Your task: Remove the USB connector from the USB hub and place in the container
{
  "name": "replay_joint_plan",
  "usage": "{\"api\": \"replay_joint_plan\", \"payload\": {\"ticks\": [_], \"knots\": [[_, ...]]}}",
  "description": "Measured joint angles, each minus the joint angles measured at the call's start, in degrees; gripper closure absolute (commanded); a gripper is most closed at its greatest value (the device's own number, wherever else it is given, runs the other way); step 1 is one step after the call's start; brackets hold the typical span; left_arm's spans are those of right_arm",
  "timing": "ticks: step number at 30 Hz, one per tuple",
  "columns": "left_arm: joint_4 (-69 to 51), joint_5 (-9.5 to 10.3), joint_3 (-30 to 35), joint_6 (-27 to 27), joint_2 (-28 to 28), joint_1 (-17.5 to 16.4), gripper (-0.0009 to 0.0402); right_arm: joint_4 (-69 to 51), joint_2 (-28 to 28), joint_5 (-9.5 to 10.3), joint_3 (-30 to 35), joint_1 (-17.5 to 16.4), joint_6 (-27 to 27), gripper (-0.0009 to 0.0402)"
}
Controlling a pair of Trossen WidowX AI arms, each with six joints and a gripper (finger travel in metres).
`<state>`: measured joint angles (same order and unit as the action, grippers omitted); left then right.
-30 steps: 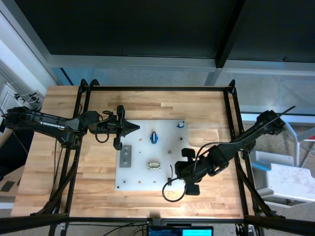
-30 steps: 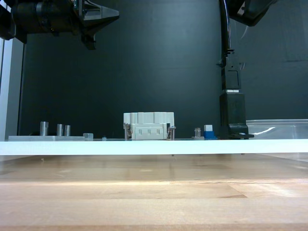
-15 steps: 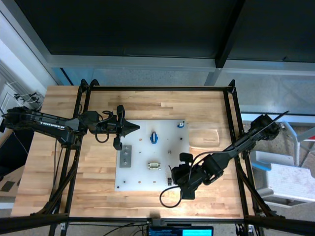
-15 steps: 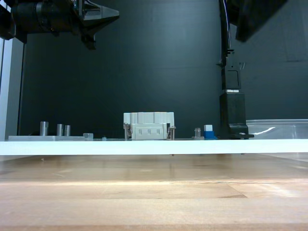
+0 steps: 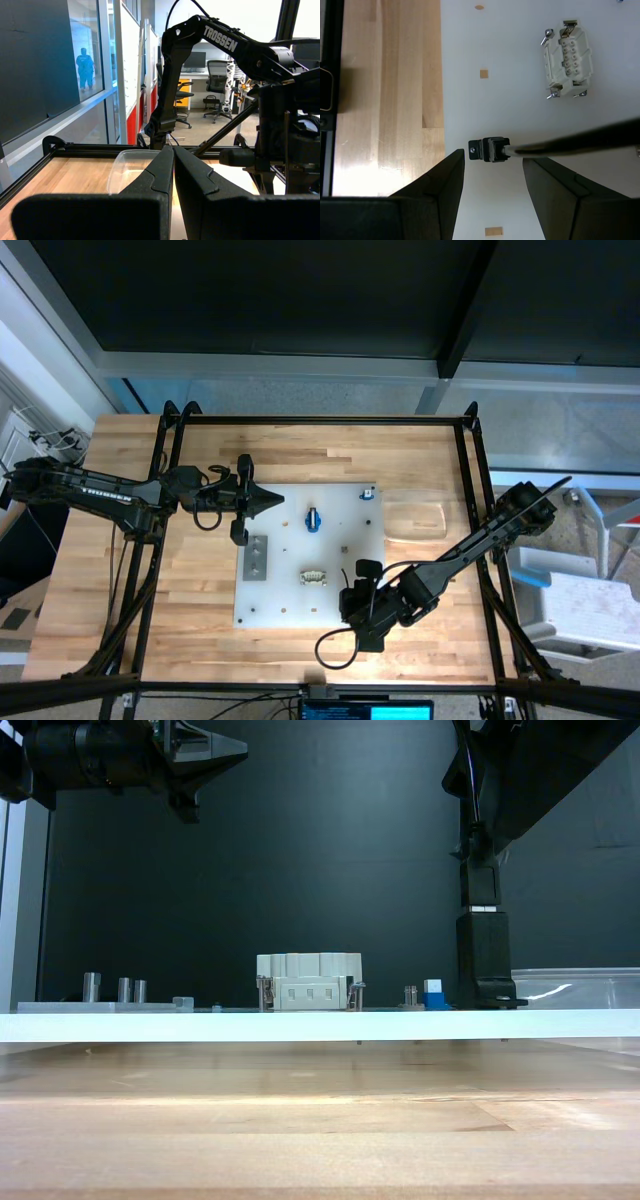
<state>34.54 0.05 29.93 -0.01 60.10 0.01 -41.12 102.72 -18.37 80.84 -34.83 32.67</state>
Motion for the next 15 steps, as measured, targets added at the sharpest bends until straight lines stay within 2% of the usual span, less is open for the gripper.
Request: {"api": "replay_joint_plan", "payload": {"ticks": [9, 15], "knots": [[0.0, -0.02, 0.0, 0.0, 0.0, 0.0, 0.0393, 1.7, 2.3, -0.07, -0.1, 0.2, -0.1, 0.0266], [0.0, 0.00, 0.0, 0.0, 0.0, 0.0, 0.0393, 2.7, 2.7, -0.09, -0.2, 0.3, -0.7, 0.0307]]}}
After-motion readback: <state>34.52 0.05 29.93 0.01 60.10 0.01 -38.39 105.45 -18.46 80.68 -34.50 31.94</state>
